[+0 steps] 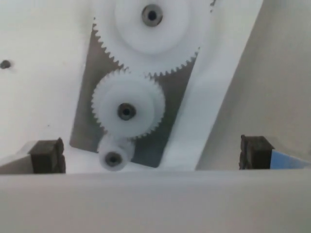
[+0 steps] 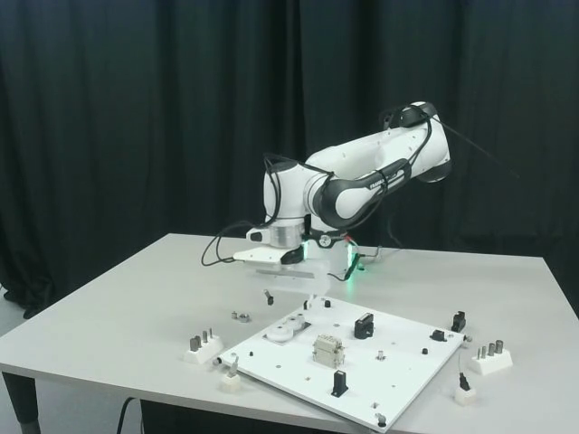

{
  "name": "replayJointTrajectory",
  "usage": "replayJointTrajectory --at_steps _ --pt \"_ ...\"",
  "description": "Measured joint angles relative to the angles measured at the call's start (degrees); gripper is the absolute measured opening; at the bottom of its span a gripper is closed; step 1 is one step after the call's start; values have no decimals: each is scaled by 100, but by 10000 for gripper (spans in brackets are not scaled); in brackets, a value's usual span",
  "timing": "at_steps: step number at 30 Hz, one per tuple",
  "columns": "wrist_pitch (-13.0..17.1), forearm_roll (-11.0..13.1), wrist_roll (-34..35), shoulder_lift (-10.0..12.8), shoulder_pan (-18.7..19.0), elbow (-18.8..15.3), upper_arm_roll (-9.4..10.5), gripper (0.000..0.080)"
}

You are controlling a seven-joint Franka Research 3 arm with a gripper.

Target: Pick BNC.

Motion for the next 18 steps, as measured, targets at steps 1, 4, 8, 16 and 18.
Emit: replayJointTrajectory --at_steps 1,4,8,16,18 --pt "27 -10 -103 0 -2 -6 -6 800" --pt "125 -41 -390 0 -11 -32 -23 800" --pt "242 -125 -835 0 -44 -67 -43 800" --pt "440 -239 -1575 0 -217 -186 -49 800" --pt "450 -244 -1792 0 -280 -224 -49 800"
